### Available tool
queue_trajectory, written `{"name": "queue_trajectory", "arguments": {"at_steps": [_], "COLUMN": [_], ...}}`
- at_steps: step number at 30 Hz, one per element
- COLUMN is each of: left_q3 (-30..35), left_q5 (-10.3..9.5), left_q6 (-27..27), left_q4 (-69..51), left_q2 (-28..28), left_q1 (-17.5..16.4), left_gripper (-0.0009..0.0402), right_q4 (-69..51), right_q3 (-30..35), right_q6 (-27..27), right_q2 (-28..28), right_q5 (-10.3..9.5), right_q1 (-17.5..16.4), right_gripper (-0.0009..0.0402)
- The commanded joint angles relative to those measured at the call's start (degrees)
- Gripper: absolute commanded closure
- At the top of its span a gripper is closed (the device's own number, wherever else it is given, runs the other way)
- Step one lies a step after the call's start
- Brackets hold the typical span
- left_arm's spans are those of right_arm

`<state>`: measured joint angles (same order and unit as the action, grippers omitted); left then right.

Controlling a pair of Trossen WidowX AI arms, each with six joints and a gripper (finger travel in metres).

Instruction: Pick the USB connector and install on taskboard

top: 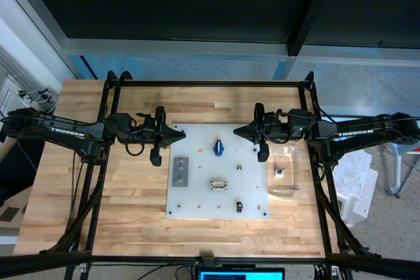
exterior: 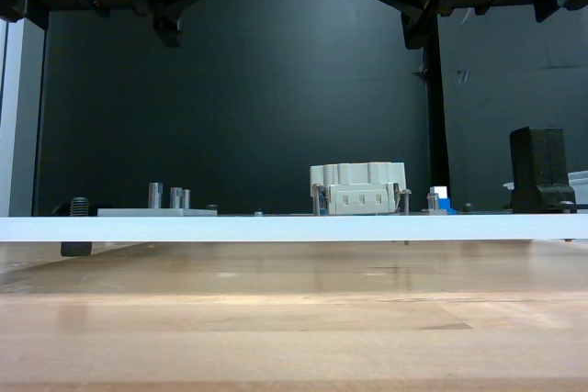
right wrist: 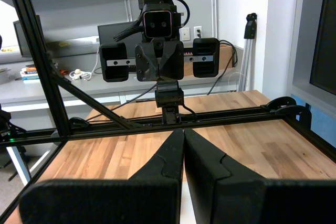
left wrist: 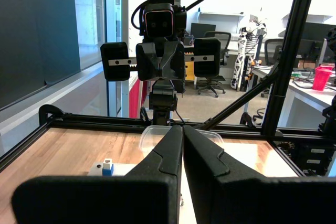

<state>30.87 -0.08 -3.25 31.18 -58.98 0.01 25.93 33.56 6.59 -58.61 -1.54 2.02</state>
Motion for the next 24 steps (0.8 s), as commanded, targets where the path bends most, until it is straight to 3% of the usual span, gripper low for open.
{"name": "queue_trajectory", "arguments": {"at_steps": [1,13,24], "left_q3": [0.02,0.00,0.00], "left_q5": [0.02,0.02,0.02], "left_q6": [0.02,0.02,0.02], "left_q4": [0.00,0.00,0.00], "left_q2": [0.00,0.00,0.00], "left_q1": [0.00,-0.02,0.00], "left_gripper": [0.0393,0.0393,0.0393], "right_q4": [0.04,-0.44,-26.67], "right_q3": [0.00,0.07,6.62], "right_q6": [0.00,1.92,0.15], "right_q2": [0.00,0.02,6.03], "right_q5": [0.00,-0.17,0.39], "right_q1": [-0.02,-0.11,-1.49], "right_gripper": [0.0393,0.0393,0.0393]}}
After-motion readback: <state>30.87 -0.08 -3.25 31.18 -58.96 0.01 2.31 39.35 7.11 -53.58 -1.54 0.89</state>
